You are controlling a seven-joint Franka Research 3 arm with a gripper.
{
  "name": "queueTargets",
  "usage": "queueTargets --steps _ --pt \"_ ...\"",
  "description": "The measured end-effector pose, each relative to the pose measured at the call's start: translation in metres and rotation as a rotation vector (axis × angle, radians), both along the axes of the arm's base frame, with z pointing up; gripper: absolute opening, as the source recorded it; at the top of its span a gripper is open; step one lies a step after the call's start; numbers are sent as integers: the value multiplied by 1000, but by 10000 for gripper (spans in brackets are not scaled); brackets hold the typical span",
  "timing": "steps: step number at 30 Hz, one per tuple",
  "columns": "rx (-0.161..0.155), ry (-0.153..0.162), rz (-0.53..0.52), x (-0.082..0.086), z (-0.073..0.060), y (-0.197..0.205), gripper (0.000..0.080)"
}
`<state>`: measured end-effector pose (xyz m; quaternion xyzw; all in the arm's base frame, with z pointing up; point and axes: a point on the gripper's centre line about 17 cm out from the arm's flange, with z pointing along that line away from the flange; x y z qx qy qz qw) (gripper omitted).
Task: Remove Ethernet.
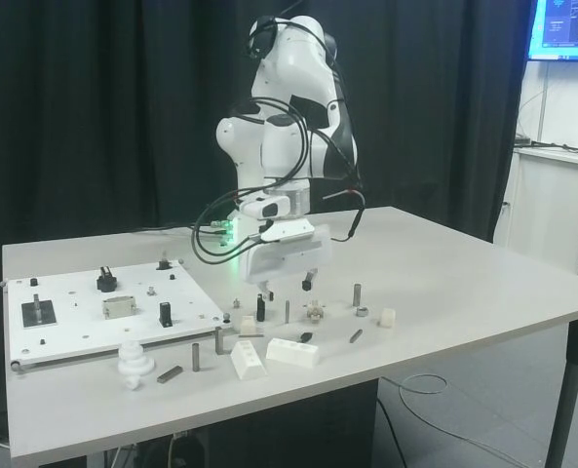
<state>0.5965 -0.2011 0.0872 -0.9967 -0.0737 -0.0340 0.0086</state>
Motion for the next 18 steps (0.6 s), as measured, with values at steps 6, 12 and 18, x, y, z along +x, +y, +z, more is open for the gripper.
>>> queueTargets --steps 6,12,18 --pt "4 0 0 0 3 1 800" --pt "5 -2 -1 1 5 0 800" --pt "5 -3 -1 2 7 0 800"
